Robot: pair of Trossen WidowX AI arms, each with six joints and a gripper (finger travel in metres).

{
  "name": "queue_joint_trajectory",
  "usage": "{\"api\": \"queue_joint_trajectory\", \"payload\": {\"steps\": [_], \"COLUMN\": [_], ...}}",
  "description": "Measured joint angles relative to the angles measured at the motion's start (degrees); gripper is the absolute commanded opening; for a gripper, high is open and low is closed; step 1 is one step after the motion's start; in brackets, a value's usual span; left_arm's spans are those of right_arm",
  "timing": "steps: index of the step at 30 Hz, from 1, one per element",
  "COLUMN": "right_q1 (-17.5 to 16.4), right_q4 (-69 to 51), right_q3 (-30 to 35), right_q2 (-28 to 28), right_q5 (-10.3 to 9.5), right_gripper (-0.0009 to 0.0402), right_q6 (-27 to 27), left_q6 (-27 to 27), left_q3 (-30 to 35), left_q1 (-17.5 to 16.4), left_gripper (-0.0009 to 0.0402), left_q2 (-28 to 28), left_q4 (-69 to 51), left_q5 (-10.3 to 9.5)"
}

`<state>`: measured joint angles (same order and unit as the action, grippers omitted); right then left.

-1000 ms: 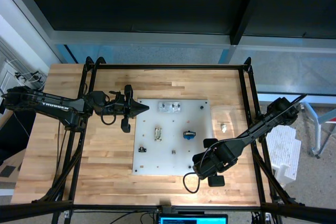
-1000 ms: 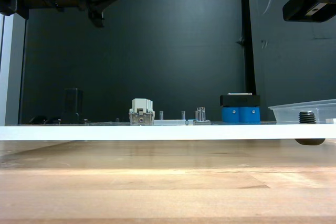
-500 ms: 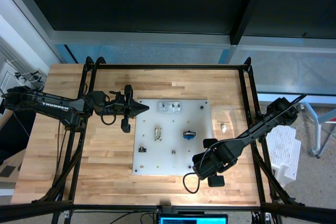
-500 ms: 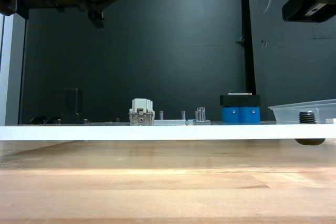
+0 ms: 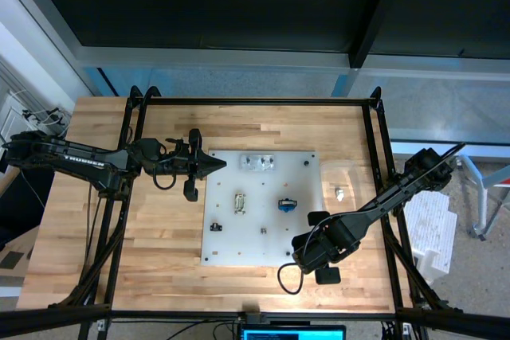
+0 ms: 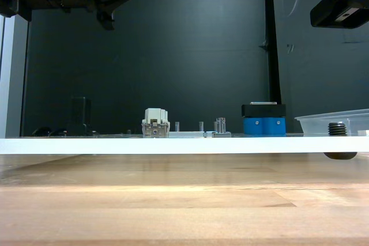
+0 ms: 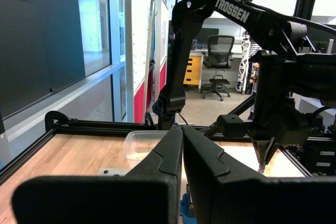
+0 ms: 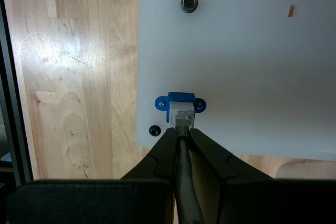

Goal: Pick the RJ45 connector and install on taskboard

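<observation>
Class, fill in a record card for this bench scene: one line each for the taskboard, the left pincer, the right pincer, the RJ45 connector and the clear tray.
taskboard: white panel lying flat
left pincer: shut, empty, raised above the taskboard's left edge
right pincer: pointing down over the taskboard's near right corner, shut on the RJ45 connector
RJ45 connector: pale plug at the right pincer's tips, against the blue mount; whether it is seated cannot be told
clear tray: right of the taskboard, one small pale part inside

One white square taskboard (image 5: 239, 240), one clear plastic tray (image 6: 317, 124) beside it, two black grippers above it: left gripper (image 7: 182, 128), right gripper (image 8: 179, 130).
</observation>
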<state>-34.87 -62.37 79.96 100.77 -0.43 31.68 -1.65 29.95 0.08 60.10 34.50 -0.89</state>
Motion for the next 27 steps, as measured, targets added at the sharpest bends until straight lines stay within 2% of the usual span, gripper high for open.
{"api": "queue_joint_trajectory", "payload": {"steps": [27], "right_q1": [-0.37], "right_q4": [3.06], "right_q3": [-2.49], "right_q2": [-0.26], "right_q5": [-0.13], "right_gripper": [0.0], "right_q6": [-0.02], "left_q6": [0.02], "left_q3": [-0.02], "left_q1": [0.0], "left_gripper": [0.0], "left_q2": [0.0], "left_q4": [0.02], "left_q5": [-0.02]}}
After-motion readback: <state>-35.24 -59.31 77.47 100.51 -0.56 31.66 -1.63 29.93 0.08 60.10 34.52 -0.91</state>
